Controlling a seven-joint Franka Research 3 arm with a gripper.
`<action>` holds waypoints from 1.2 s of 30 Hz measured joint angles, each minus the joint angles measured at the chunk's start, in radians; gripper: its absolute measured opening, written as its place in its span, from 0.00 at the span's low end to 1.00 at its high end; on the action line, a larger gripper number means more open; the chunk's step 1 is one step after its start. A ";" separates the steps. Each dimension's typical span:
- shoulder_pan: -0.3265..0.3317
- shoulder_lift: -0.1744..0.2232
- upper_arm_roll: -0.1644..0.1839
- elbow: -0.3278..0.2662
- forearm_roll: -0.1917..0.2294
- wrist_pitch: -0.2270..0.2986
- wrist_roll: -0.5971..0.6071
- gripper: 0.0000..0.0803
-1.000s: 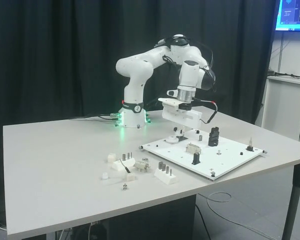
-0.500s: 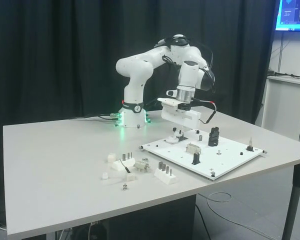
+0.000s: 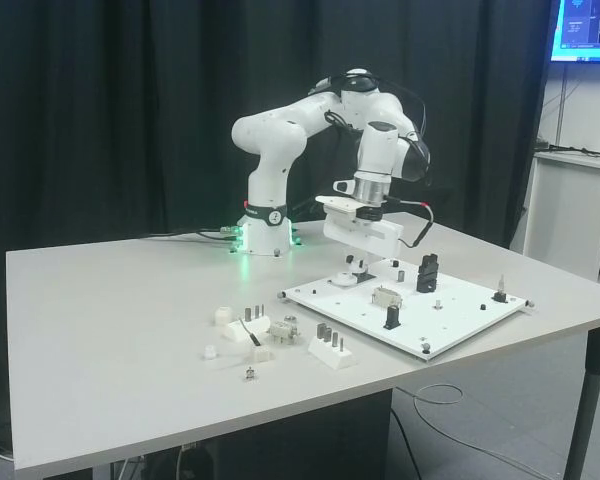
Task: Insert medium gear.
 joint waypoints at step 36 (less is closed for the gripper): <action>0.011 -0.002 0.013 0.001 0.003 0.013 0.000 0.35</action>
